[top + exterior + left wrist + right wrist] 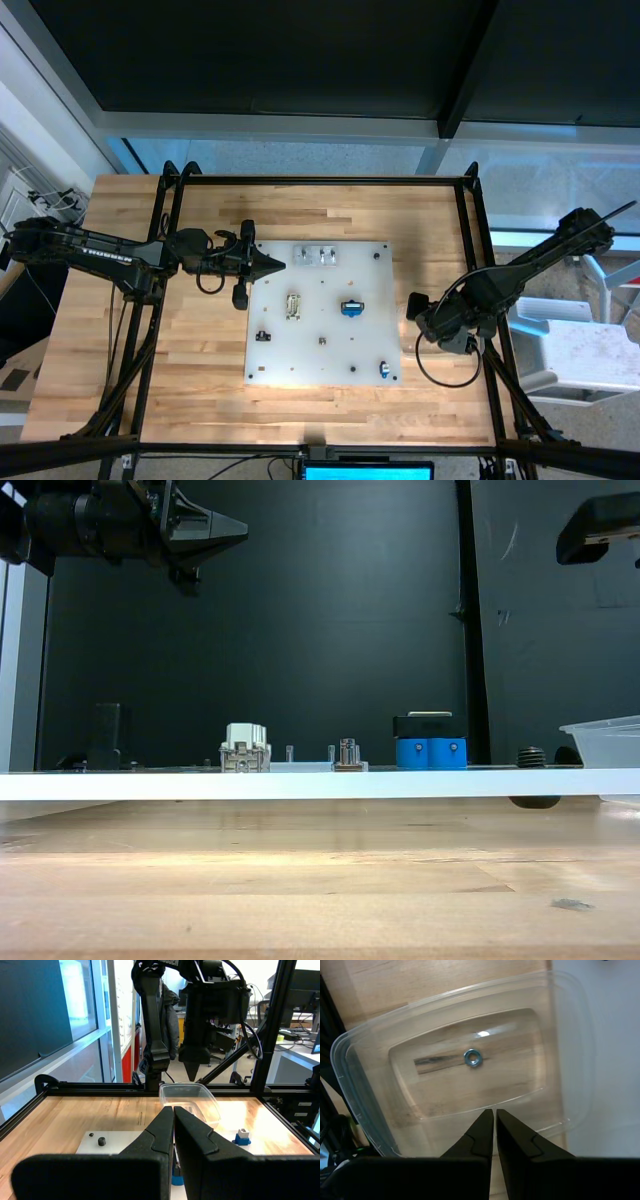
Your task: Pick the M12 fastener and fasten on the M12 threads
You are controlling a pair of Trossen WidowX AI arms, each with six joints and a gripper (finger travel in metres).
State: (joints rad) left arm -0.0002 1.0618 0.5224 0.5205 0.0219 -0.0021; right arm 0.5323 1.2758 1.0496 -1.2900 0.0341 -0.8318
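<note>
Stud (530,757): bare, ribs showing, at white board's (300,360) near right edge.
Nut (473,1057): flat in clear tray (350,1045), just off board's right side.
Right pincer (494,1110): closed tip to tip, empty, above tray.
Left pincer (173,1108): closed, empty, over board's far left edge.
Risk: thin nut may skid on slick plastic; tray walls crowd any grasp.
Surroundings: blue block (430,752) mid-board, apart from stud.

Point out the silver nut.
Right wrist view: the nut lies inside the clear tray beneath the right gripper, right of the white board; the left gripper hovers at its left edge.
</note>
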